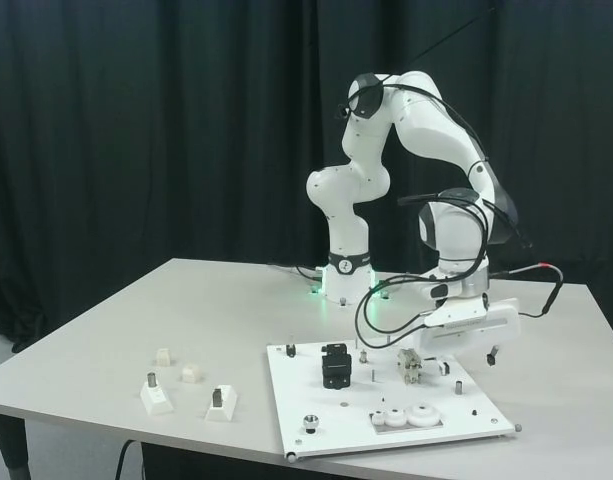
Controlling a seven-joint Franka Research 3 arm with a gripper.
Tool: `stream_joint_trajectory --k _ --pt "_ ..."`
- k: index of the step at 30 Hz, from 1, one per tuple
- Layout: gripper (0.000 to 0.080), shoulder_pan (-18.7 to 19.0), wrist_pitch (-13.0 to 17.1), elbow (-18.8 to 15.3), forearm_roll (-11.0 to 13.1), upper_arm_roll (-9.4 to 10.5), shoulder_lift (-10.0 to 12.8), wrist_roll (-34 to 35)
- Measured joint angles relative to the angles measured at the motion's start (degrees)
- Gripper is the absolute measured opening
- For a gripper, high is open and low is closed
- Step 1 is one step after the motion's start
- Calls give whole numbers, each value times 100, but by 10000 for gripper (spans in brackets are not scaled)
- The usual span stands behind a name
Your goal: Pick square peg 4.
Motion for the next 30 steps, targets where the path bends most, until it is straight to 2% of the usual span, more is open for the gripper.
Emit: stream_joint_trajectory --k 19,25,30 --pt "800 38 -21 97 -1 -52 -112 207" --pt "800 38 -68 190 -17 -202 -161 210" --pt "800 37 -217 303 -75 -419 -204 210"
